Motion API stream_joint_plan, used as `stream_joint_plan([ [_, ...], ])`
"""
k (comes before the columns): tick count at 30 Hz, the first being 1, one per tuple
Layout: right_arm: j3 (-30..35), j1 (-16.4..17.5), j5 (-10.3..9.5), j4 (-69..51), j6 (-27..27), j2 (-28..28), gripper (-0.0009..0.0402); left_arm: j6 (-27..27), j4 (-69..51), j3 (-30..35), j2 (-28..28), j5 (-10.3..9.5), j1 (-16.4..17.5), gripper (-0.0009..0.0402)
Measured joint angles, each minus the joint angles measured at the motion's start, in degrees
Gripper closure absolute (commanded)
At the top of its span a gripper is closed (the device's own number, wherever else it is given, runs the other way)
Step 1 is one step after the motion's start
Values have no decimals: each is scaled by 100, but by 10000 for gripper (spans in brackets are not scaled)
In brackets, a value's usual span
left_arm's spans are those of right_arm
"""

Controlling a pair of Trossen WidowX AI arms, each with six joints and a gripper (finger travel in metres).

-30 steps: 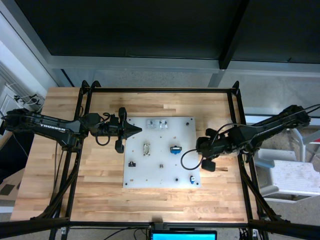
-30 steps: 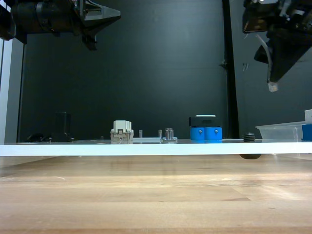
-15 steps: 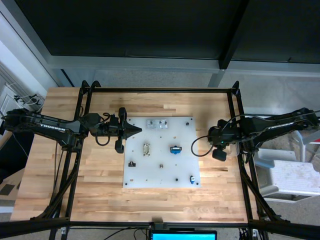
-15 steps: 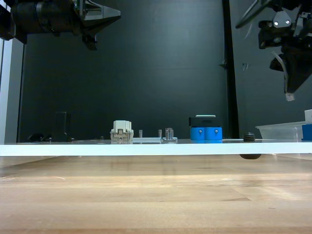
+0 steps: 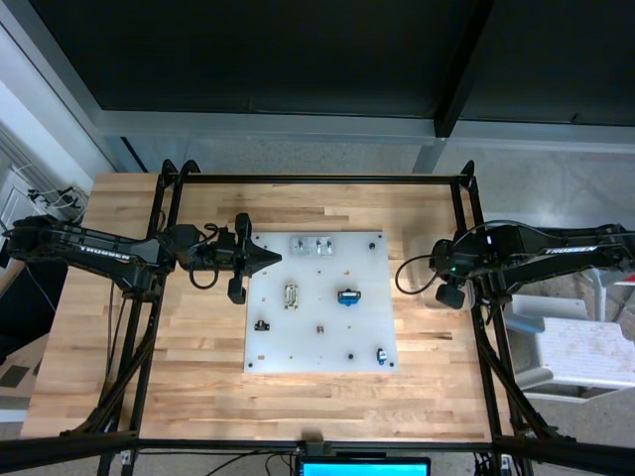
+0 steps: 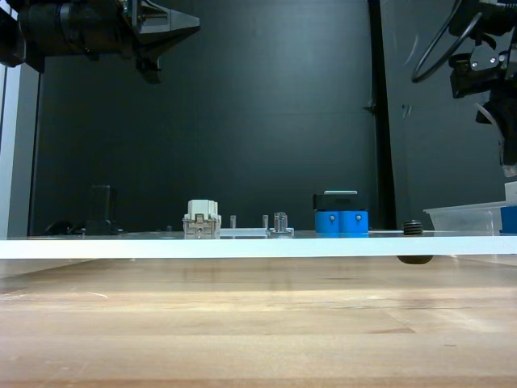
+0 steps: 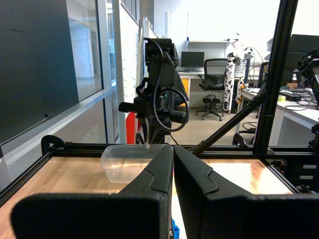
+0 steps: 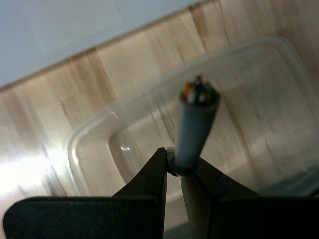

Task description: Remove the rj45 connector and place it in the container

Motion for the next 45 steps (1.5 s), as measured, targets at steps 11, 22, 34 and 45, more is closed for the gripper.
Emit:
stream_joint_plan([
  [11,-4,-219,-2,-337,24,-107,378,0,0,2,0,0,0,392],
  [22,-4,-223,31,-398,170,-105,274,2,0,2,0,0,0,392],
  [34,-4,-223,44,-402,166,-103,198,2,0,2,0,0,0,392],
  [45,0,-221,44,-404,149,-101,180,0,-2,0,0,0,0,392],
])
